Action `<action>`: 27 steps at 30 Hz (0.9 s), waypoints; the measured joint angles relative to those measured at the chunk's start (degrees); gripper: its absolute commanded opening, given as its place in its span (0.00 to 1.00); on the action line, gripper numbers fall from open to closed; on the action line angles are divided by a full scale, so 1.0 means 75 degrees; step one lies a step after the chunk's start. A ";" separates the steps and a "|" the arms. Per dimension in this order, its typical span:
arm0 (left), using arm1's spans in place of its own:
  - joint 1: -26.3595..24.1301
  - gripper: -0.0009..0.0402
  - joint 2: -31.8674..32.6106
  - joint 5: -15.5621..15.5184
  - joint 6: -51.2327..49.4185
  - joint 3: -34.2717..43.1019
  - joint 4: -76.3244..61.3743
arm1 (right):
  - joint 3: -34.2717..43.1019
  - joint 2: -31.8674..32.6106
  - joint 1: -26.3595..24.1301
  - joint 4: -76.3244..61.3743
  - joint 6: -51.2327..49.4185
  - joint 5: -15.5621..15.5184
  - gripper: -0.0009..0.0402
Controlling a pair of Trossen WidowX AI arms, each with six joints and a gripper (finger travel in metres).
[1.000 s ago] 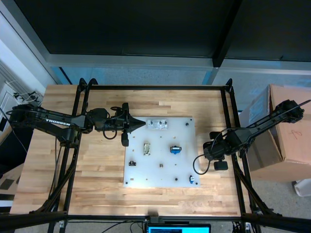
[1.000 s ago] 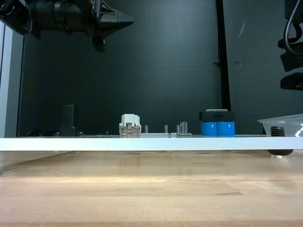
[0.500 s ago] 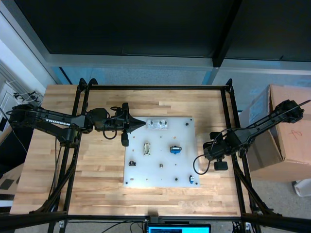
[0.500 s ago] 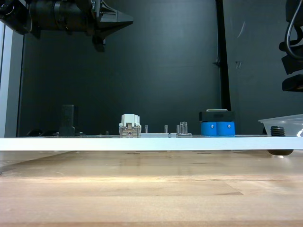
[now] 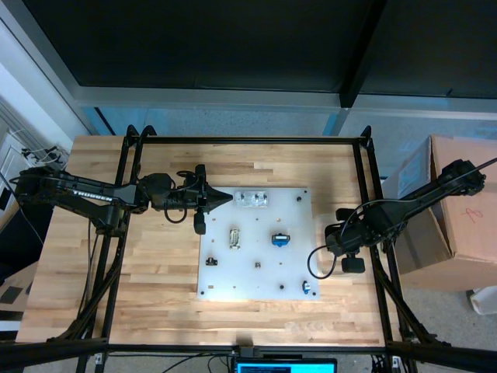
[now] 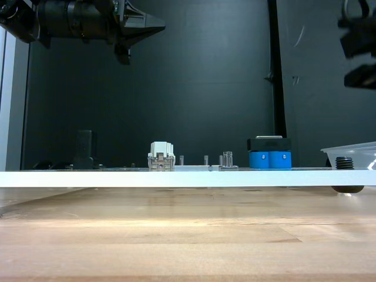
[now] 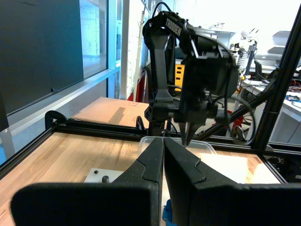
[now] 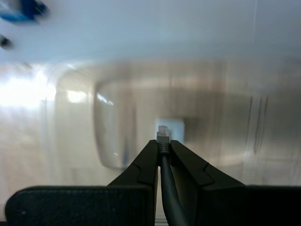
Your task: Pick the RJ45 connector and install on the taskboard
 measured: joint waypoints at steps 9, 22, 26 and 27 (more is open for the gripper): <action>0.0000 0.02 0.0000 0.0003 0.0003 0.0000 0.0000 | 0.1457 0.0959 0.0723 -0.0405 0.0571 -0.0003 0.02; 0.0000 0.02 0.0000 0.0003 0.0003 0.0000 0.0000 | 0.3448 0.2946 0.1553 -0.0449 0.0962 -0.0009 0.02; 0.0000 0.02 0.0000 0.0000 0.0000 0.0000 0.0000 | 0.3902 0.3459 0.1620 -0.0440 0.1087 -0.0003 0.02; 0.0000 0.02 0.0000 0.0003 0.0000 -0.0003 0.0000 | 0.4010 0.3576 0.1635 -0.0443 0.1093 -0.0003 0.02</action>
